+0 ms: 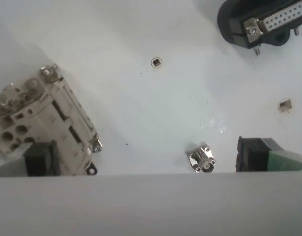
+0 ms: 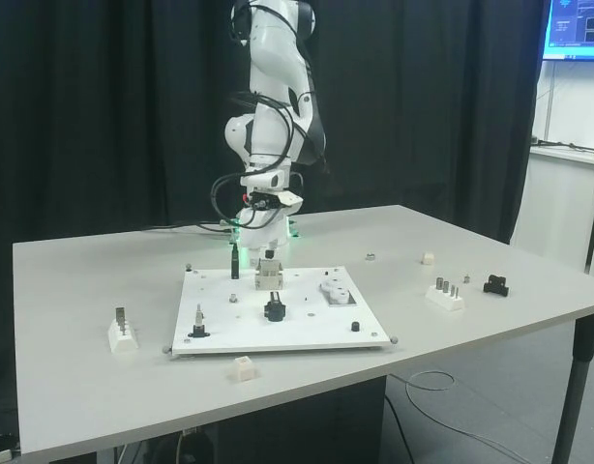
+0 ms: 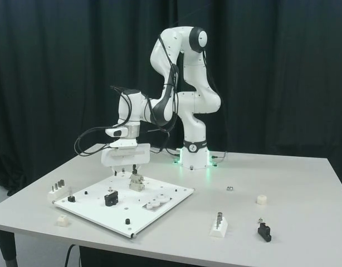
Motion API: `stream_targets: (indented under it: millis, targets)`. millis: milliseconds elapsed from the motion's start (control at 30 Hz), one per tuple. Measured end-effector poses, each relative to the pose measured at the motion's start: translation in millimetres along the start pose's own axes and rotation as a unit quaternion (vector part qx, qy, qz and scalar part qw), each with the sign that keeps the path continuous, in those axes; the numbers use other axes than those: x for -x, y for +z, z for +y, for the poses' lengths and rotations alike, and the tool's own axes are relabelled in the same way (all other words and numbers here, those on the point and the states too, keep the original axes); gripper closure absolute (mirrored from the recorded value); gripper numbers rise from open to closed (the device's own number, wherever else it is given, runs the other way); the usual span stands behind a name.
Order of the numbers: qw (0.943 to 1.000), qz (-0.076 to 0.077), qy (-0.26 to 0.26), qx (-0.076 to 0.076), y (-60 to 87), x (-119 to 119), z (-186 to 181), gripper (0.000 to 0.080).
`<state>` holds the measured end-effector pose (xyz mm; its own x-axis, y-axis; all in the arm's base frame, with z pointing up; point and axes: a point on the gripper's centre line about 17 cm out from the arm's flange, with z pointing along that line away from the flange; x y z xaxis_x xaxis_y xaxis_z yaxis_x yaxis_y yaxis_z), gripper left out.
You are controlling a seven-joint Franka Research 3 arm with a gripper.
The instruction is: Insert waterproof.
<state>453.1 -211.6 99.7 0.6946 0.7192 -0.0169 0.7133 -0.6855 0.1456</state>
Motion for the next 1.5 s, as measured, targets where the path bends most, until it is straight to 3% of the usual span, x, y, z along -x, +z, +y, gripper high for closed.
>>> stream_targets:
  millis: [1500]
  targets:
    - [0.9981, -0.005, -0.061, -0.001, 7.8, -2.8, -2.1, 0.0003]
